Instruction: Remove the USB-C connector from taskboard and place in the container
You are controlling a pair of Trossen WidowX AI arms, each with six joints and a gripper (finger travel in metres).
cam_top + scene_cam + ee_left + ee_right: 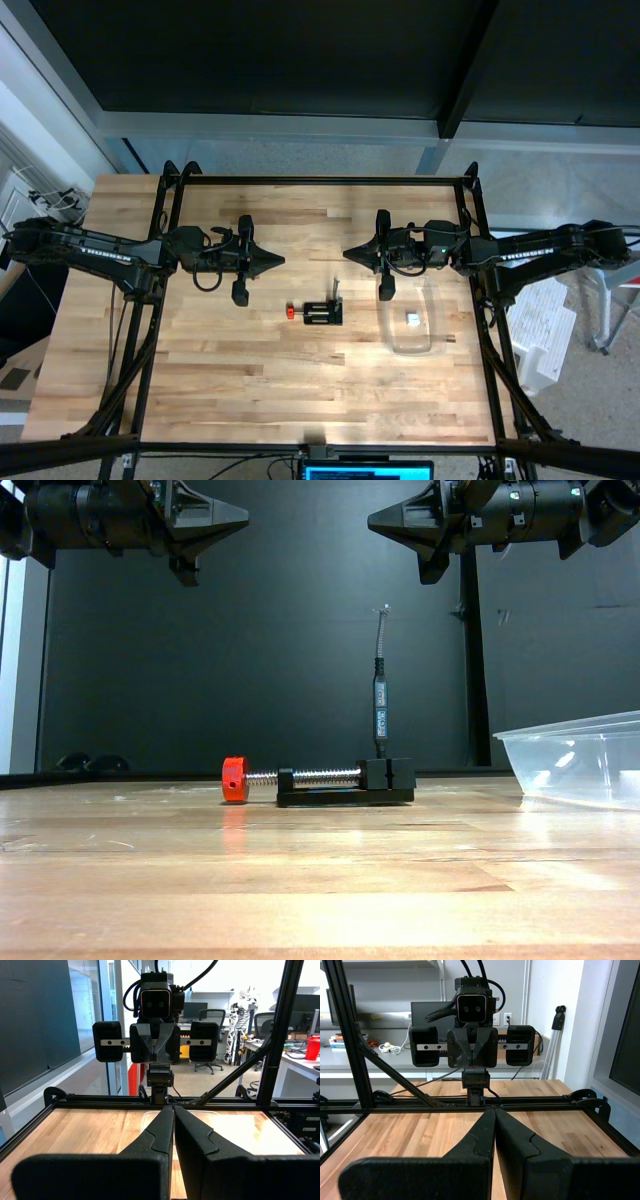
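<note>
High view: taskboard [318, 313] mid-worktop, red-orange knob [291, 311] toward left edge. USB-C connector [337, 292], thin black plug, seated in board's right end. Clear container [425, 340] toward right edge, white piece [411, 318] inside.
Low view: connector upright, thin stub on top. Left gripper [243, 520] and right gripper [372, 522] high above worktop, apart.
Wrist views: both jaws closed tip to tip, holding nothing.

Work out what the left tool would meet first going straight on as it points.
Probably the right tool, shut, facing the shut left tool high over the table; the gap between looks free.
</note>
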